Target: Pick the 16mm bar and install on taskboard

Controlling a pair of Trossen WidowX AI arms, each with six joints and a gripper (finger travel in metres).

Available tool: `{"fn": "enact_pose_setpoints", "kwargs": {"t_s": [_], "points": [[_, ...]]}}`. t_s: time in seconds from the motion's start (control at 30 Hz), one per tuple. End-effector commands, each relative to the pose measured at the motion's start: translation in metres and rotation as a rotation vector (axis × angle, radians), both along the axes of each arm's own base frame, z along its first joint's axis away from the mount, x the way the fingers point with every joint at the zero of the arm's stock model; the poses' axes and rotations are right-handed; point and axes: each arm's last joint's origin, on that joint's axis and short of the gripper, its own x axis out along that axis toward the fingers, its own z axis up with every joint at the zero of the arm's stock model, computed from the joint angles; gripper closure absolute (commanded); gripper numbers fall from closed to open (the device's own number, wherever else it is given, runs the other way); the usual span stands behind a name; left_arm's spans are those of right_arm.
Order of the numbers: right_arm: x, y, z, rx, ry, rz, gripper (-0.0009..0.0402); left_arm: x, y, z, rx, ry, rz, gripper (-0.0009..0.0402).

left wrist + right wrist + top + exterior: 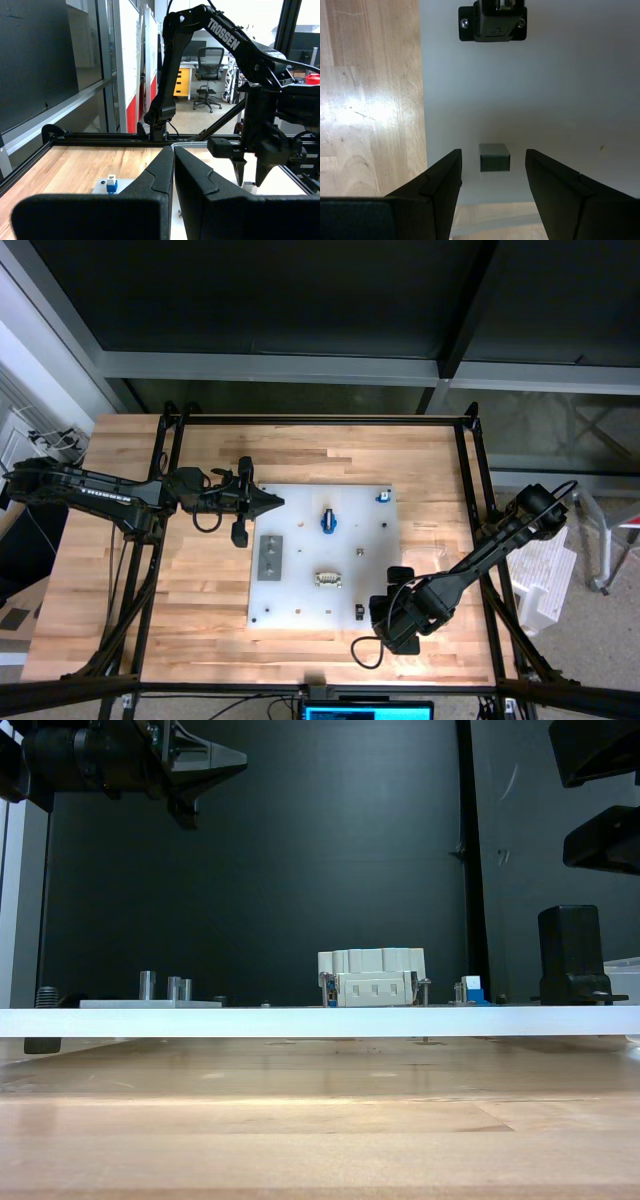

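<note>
Right hand [492, 152] released, straddling 16mm bar [495, 159] near taskboard [545, 90] edge beside bare counter [370, 100]. Left hand [272, 502] clenched, high over far-left corner.

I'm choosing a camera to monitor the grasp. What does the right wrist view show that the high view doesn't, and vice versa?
Only the right wrist view: the 16mm bar lying on the taskboard, untouched between open fingers. Only the high view: the left gripper, shut, above the board's far left corner, the grey block, the blue knob. Both: the right gripper at the board's near right corner, and the black connector.
</note>
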Motion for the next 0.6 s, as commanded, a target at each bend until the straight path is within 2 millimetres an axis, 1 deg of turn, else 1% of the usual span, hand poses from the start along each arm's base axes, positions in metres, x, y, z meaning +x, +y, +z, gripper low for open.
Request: {"fn": "enact_pose_setpoints", "kwargs": {"t_s": [0.03, 0.33, 0.43, 0.6], "points": [[0.0, 0.0, 0.005, -0.002, 0.003, 0.003, 0.0207, 0.0, 0.0, 0.0, 0.0, 0.0, 0.0, 0.0393], [-0.001, 0.0, 0.008, 0.001, -0.002, 0.007, 0.0209, 0.0, 0.0, 0.0, 0.0, 0.0, 0.0, 0.0393], [-0.001, -0.004, 0.016, 0.016, -0.025, 0.013, 0.0215, 0.0, 0.0, 0.0, 0.0, 0.0, 0.0, 0.0393], [-0.001, -0.017, 0.039, 0.042, -0.094, 0.025, 0.0233, 0.0, 0.0, 0.0, 0.0, 0.0, 0.0, 0.0393]]}}
